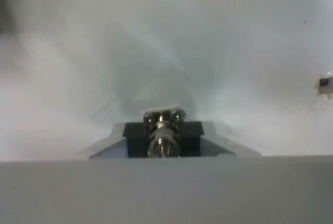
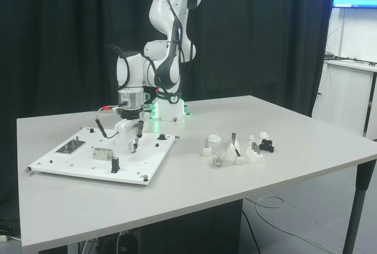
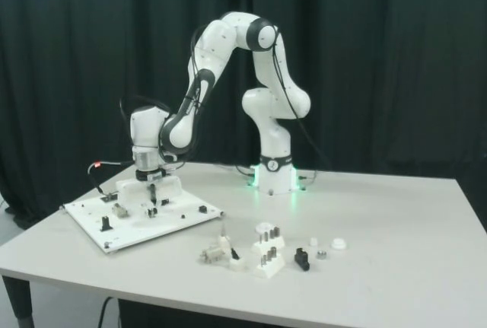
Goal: Insert BNC.
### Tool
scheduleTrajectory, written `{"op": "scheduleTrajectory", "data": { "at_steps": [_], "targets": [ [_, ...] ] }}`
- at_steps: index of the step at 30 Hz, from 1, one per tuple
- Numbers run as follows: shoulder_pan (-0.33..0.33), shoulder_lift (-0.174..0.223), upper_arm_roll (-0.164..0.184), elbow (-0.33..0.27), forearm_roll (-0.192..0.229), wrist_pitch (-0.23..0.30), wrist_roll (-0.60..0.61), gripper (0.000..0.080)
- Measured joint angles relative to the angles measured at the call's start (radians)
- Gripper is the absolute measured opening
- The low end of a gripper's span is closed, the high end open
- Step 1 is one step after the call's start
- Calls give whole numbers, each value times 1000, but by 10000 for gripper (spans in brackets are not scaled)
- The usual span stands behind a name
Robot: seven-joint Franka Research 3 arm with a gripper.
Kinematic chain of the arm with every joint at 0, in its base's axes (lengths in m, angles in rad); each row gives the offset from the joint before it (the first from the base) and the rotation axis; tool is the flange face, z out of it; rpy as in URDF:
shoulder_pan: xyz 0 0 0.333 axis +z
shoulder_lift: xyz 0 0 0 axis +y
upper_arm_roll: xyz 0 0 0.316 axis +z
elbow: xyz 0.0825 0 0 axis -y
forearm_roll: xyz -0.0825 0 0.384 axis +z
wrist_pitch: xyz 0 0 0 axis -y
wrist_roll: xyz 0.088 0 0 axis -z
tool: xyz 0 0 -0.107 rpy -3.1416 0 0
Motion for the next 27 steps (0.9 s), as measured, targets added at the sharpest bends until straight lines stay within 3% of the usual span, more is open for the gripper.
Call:
{"op": "scheduleTrajectory", "data": {
  "at_steps": [13, 27],
  "targets": [
    [5, 2, -13, -1, 86, -8, 58, 120],
    [9, 2, -17, -1, 95, -10, 81, 120]
  ]
}}
